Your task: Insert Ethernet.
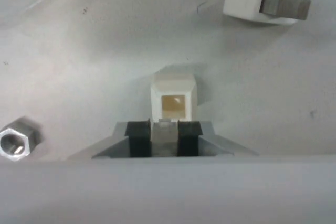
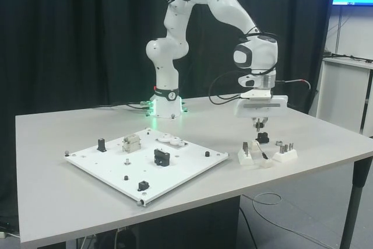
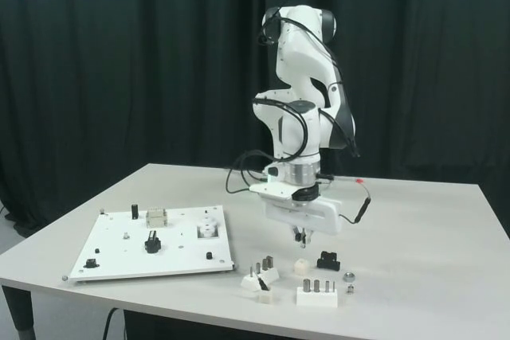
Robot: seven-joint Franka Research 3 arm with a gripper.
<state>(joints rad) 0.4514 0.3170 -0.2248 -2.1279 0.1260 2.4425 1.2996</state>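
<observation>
My gripper is shut on a small clear Ethernet plug, held between the two black pads. Just below the plug a small white holder block with an empty square pocket stands on the grey table. In the room views the gripper hangs a short way above that block, to the right of the white assembly board. A grey-white boxy part stands on the board near its far edge.
Near the block lie a hex nut, a black part and white holders with grey pegs. The board carries several small black and white parts. A cable trails behind the wrist.
</observation>
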